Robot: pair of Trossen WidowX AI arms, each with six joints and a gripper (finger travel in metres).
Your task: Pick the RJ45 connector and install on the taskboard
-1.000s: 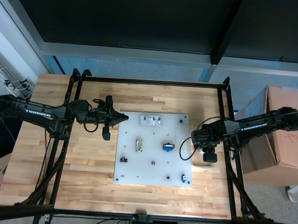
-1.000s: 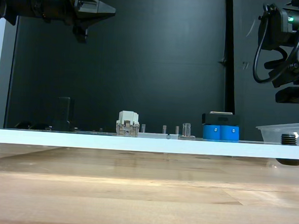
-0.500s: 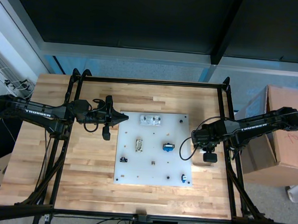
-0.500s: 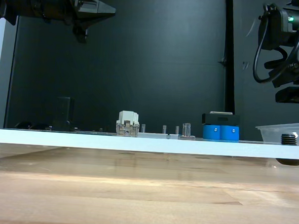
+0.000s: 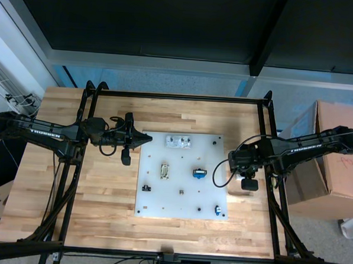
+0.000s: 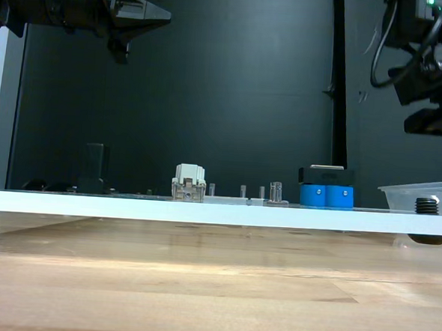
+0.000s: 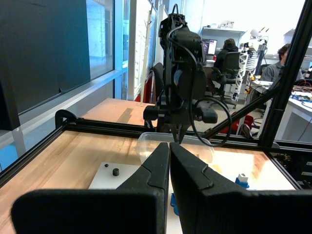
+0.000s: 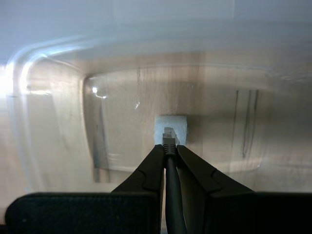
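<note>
My right gripper (image 8: pixel 168 146) is shut on the RJ45 connector (image 8: pixel 168 133), whose small plug tip sticks out past the fingertips with its black cable running back between them. It hangs over the clear plastic tray (image 8: pixel 58 122), clear of the tray floor. From above, the right gripper (image 5: pixel 243 176) is just off the right edge of the white taskboard (image 5: pixel 155 202). My left gripper (image 5: pixel 146 140) hovers high at the board's left edge, shut with nothing in it, its fingers (image 7: pixel 161 161) pressed together.
The board carries a blue block (image 5: pixel 199 173), a second blue part (image 5: pixel 219 210), a beige connector housing (image 6: pixel 189 184) and small pegs. A pale square piece (image 8: pixel 171 126) lies in the tray, and a black ribbed part (image 6: pixel 427 204) too. A black frame (image 5: pixel 178 97) surrounds the table.
The right gripper has risen above the tray with the RJ45 connector in it. The left arm has not moved.
</note>
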